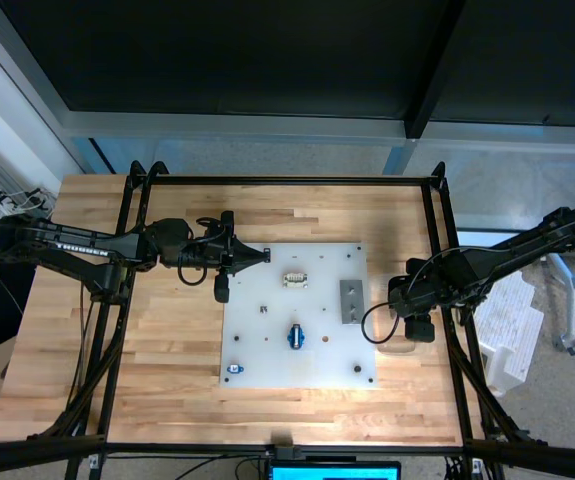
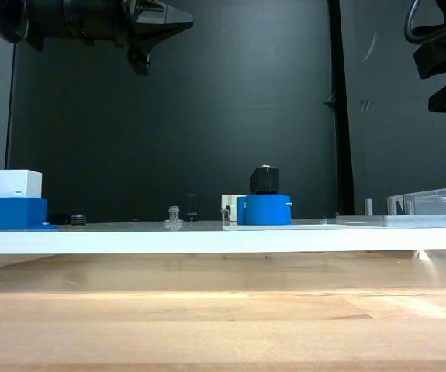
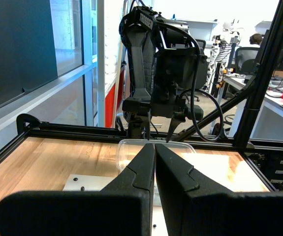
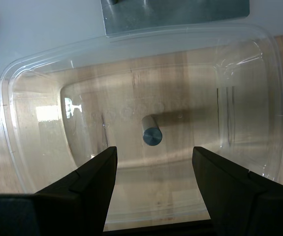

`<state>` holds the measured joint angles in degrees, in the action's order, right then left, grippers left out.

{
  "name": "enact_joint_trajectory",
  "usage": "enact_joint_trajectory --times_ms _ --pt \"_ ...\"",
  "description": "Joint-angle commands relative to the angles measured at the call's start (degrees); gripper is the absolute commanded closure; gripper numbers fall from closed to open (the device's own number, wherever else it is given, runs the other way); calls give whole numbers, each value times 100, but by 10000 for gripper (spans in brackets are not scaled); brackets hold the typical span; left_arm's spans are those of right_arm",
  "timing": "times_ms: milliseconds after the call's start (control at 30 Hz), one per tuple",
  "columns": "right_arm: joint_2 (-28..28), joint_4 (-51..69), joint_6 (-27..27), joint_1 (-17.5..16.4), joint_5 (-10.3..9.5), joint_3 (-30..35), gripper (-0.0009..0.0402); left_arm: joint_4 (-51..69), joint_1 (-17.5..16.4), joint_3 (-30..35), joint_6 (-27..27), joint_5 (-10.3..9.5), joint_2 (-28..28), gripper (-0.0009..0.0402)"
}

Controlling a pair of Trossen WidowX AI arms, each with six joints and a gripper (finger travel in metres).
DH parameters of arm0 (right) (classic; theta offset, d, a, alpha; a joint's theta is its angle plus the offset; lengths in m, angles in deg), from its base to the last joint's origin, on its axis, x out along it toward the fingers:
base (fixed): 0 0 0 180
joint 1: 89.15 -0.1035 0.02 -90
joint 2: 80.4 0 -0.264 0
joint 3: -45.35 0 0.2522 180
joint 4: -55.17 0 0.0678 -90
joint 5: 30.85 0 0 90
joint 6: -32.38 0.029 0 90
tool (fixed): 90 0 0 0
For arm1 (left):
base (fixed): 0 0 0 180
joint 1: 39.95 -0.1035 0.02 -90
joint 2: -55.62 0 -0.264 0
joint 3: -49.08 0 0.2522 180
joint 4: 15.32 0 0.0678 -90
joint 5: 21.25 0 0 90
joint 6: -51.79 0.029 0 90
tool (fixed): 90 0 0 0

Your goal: Pick the 16mm cylinder and install on the taskboard

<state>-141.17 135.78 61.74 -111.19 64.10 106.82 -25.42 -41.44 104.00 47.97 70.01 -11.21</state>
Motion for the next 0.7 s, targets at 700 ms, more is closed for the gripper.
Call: enact_joint_trajectory --times_ms 700 --pt "-249 -675 164 -48 -2 -599 181 -2 0 2 2 0 -2 393"
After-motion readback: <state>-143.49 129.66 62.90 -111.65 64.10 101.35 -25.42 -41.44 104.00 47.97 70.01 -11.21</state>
